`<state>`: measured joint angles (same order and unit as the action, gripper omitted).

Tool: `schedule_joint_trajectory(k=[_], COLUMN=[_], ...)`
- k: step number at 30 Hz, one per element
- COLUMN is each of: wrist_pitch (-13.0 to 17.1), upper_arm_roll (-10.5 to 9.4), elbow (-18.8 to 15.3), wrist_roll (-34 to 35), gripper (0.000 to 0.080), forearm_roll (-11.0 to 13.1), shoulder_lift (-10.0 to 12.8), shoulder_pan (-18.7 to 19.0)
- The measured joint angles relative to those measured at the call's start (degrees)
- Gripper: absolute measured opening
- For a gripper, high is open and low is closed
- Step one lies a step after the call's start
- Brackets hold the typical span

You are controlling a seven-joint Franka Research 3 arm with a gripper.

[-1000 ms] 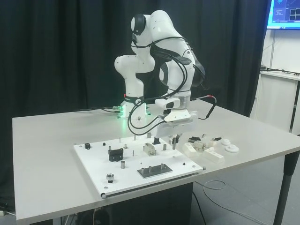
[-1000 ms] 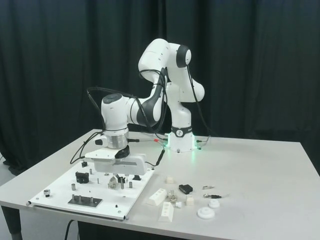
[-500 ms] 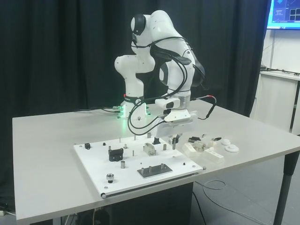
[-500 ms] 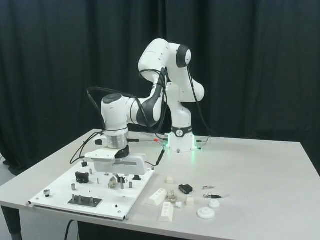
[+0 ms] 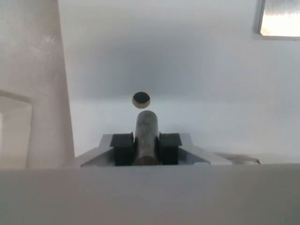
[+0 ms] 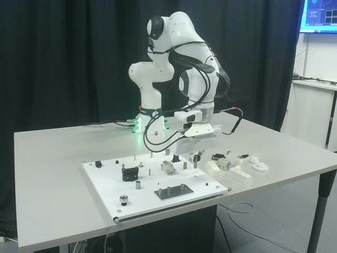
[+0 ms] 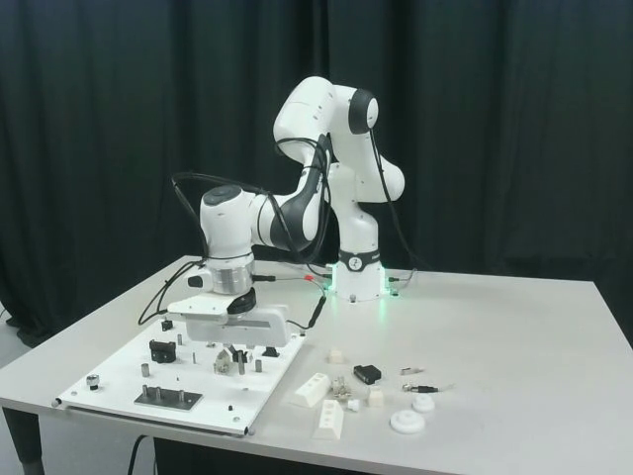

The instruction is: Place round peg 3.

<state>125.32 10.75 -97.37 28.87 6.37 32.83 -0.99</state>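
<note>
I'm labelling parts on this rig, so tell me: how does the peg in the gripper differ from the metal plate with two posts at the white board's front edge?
The round peg is a single grey cylinder; the metal plate is a flat slab carrying two short posts. The peg is clamped between the gripper's black fingers above a dark hole; the plate lies on the white board, with nothing holding it. The peg is at the board's far side, the plate near its front edge. Both look like grey metal.

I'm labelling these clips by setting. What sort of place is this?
Probably a robotics lab or test room: a white robot arm bolted on a grey table, a white board of small fittings, and black curtains behind.
</note>
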Motion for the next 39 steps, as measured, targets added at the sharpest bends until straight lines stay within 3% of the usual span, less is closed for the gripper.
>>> schedule_joint_trajectory(k=[25, 39], wrist_pitch=[0.1, -1.4], upper_arm_roll=[-0.06, -0.13], elbow=[-0.5, -4.7], wrist_roll=[-1.3, -0.5], gripper=[0.0112, 0.0112], forearm_roll=[0.0, 1.3], shoulder_lift=[0.1, -2.1], shoulder_pan=[0.7, 4.6])
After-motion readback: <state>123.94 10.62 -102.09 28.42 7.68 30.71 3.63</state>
